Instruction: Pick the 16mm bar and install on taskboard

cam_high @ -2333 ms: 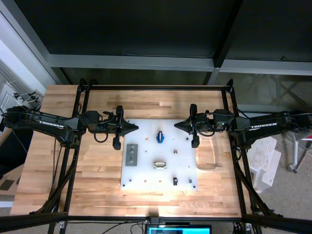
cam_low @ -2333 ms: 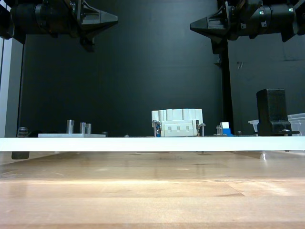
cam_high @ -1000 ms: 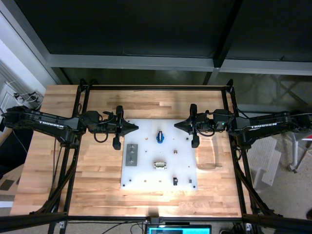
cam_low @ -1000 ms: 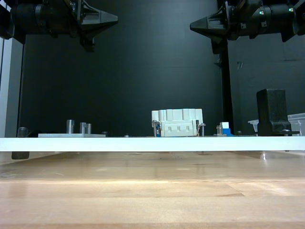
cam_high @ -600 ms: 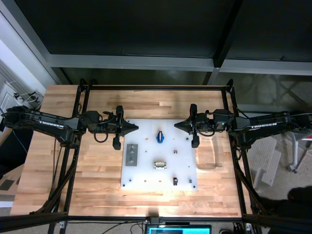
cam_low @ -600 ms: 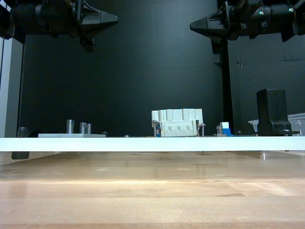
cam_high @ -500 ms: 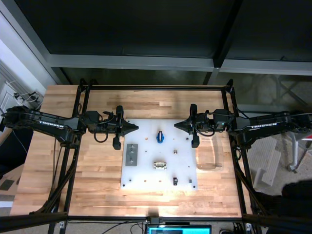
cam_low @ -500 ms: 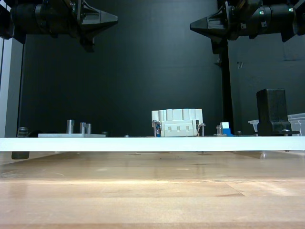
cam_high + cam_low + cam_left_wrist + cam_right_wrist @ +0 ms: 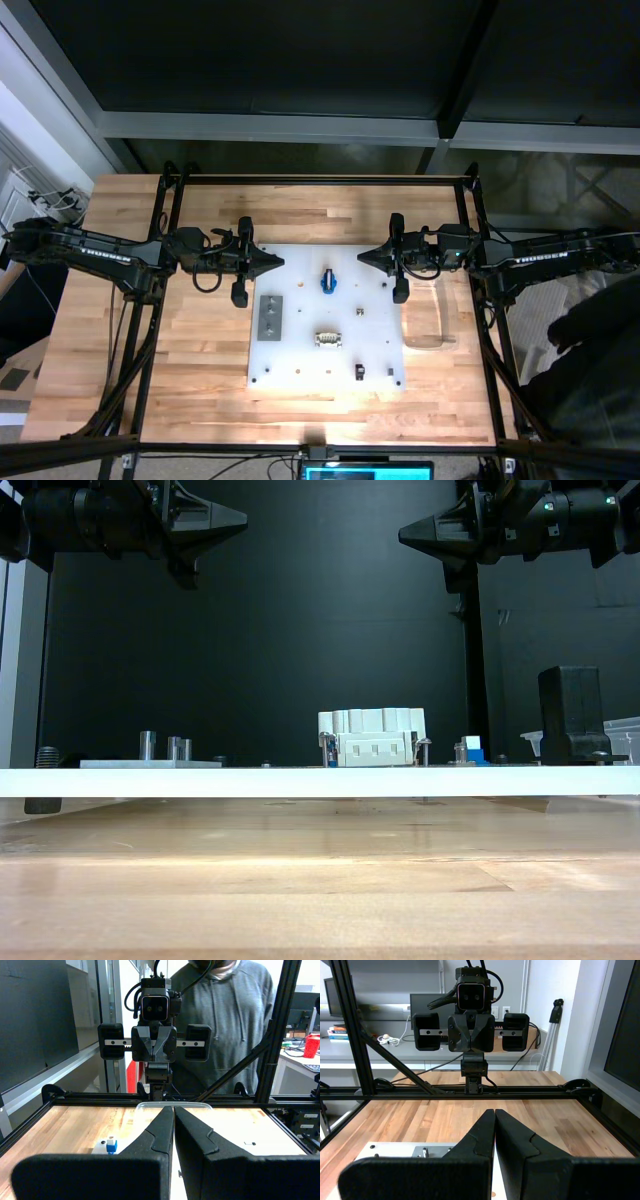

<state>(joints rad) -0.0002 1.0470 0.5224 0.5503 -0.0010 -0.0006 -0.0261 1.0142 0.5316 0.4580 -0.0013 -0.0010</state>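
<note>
Looking along the left gripper (image 9: 174, 1110), you see its two black fingers pressed flat together with nothing between them. The right gripper (image 9: 495, 1112) is the same, closed on itself and empty. From the high view, your left gripper (image 9: 277, 262) points inward above the far left corner of the taskboard (image 9: 300, 300). Your right gripper (image 9: 363, 257) points back at it from above the board's far right part, so the two tips face each other well apart. The low view puts both the left gripper (image 9: 238, 520) and the right gripper (image 9: 406, 532) high above the taskboard (image 9: 320, 781), touching nothing.

On the board you have a blue knob (image 9: 328, 282) between the two tips. A grey block (image 9: 270, 317) lies nearer you on the left, a white connector (image 9: 327, 341) sits around the middle, and a black block (image 9: 360, 374) stands close to the near edge. A clear tray (image 9: 432, 318) lies on the wooden table (image 9: 180, 380) just beside the board's right edge.

You cannot make out the 16mm bar in any view; it is too small to tell where it lies.

Beyond the right arm (image 9: 159, 1042), a person (image 9: 230, 1020) in a grey hoodie stands outside the frame.
</note>
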